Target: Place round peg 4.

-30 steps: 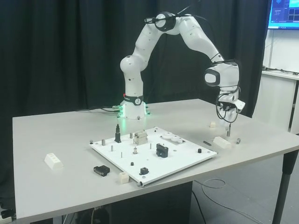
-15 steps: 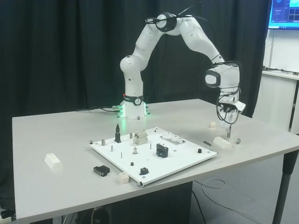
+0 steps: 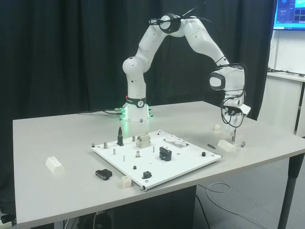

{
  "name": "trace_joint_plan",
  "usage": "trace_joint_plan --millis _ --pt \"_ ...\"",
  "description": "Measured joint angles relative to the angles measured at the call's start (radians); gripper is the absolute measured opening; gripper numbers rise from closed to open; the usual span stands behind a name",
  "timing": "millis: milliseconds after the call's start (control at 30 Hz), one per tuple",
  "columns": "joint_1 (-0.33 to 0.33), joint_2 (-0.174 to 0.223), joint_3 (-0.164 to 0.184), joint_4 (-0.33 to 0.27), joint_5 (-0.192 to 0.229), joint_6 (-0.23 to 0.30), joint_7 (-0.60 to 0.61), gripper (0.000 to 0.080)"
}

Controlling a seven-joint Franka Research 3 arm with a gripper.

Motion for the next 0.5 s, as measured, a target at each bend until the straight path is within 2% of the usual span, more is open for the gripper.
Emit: trace_joint_plan --millis 267,300,500 --pt "-0.002 0.000 -0.004 0.003 -0.007 -0.006 0.000 0.0149" --pt "-0.003 0.000 -0.005 0.004 -0.008 -0.008 0.000 0.0403" --pt "-0.004 0.000 -0.008 0.011 -0.010 -0.019 0.000 0.0403"
